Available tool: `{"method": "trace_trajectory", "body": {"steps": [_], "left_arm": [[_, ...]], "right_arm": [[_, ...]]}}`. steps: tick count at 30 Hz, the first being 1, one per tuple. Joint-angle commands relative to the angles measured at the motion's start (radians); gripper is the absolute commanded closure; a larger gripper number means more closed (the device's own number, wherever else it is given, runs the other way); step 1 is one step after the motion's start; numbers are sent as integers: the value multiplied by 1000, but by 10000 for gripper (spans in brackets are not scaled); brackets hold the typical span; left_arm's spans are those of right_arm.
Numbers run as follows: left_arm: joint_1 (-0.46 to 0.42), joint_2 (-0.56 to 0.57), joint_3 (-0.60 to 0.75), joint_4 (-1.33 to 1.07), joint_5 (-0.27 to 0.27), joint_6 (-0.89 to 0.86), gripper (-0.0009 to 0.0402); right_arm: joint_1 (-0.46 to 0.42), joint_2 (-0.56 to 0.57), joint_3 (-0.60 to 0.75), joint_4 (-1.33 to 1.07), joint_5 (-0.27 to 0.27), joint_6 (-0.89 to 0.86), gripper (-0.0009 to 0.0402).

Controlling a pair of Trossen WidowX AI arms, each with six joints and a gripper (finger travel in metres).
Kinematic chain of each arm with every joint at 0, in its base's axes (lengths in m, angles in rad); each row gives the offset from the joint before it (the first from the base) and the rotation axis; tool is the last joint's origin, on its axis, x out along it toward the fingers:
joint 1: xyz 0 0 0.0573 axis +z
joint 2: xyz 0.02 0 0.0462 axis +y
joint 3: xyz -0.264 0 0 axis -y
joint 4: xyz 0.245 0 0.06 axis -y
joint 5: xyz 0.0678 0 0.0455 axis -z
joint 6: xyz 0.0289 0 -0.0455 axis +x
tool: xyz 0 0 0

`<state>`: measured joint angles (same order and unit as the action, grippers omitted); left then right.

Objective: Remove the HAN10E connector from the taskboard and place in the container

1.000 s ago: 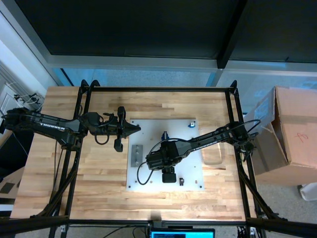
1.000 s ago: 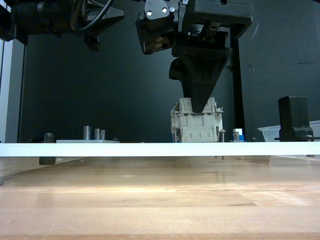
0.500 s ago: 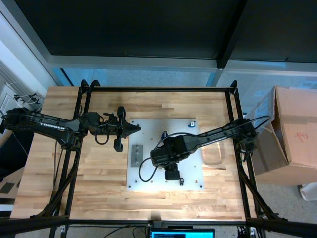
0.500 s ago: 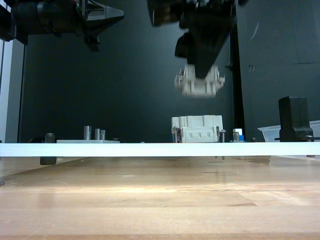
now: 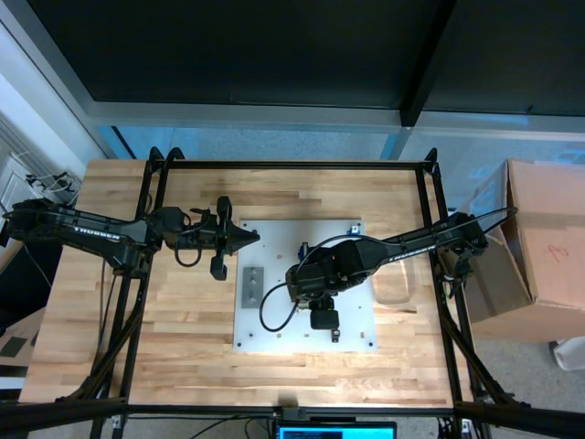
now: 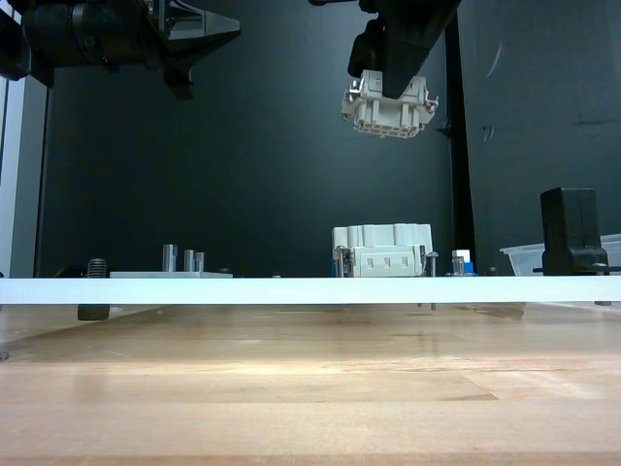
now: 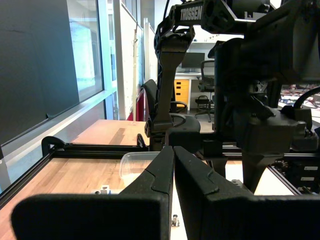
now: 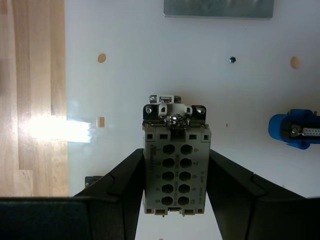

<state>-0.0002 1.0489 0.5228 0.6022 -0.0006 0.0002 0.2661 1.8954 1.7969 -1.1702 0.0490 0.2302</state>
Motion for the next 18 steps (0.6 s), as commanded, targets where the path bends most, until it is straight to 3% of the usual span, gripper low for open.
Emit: {"method": "trace_trajectory", "body": {"steps": [1,9,18], "left_arm": [[0,0,0,0,0,0,393],[0,0,0,0,0,0,393],[0,0,0,0,0,0,393]], "right_arm": [[0,-5,-3,-14,2,-3,364],[0,-85,-96,-21,3,-3,364],[0,-261,-344,45,3,18,364]]}}
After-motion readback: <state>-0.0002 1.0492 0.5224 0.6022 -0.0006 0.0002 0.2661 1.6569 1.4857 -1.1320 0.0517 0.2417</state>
